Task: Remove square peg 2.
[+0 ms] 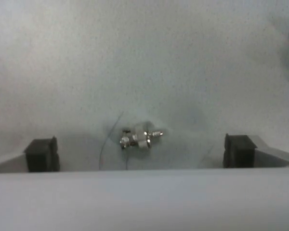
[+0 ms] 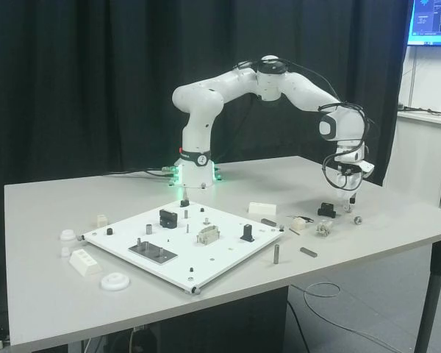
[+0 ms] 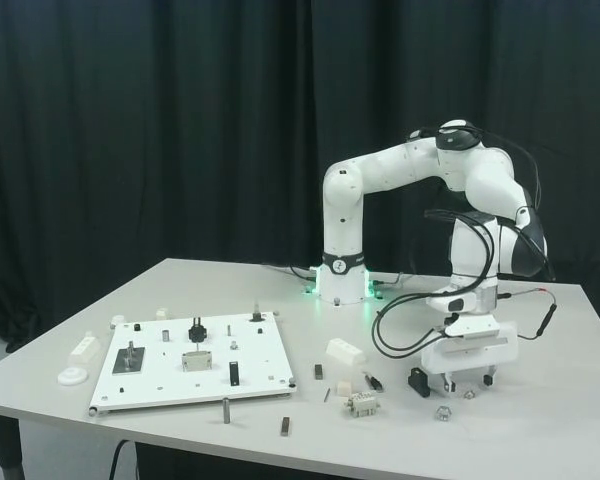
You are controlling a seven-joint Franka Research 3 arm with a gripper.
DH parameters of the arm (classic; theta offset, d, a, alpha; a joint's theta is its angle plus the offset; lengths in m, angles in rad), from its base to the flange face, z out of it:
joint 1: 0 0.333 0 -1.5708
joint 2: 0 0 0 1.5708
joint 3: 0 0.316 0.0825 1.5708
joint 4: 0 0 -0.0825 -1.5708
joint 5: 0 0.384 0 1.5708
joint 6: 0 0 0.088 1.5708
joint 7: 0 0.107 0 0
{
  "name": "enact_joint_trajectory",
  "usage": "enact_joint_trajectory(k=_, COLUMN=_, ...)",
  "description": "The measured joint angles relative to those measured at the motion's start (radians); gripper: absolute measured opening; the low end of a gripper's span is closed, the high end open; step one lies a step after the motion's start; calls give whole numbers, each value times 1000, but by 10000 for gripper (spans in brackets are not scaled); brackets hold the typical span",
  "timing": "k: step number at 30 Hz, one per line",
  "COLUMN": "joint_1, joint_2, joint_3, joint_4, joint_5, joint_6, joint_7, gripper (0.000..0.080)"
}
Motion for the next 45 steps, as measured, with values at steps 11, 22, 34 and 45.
enact_joint_trajectory(k=11, joint_1=-6, joint_2=-13, joint_3=-12, joint_4=5, joint_5=-14, joint_6=0, joint_7=0, gripper=791)
enact_joint_trajectory(k=22, joint_1=-7, joint_2=-15, joint_3=-34, joint_4=7, joint_5=-37, joint_6=-14, joint_7=0, gripper=800)
enact_joint_trajectory(k=34, joint_1=-9, joint_2=-22, joint_3=-54, joint_4=9, joint_5=-65, joint_6=-35, joint_7=-1, gripper=800)
enact_joint_trajectory(k=45, joint_1=-18, joint_2=-25, joint_3=-69, joint_4=12, joint_5=-91, joint_6=-45, joint_7=-8, gripper=800)
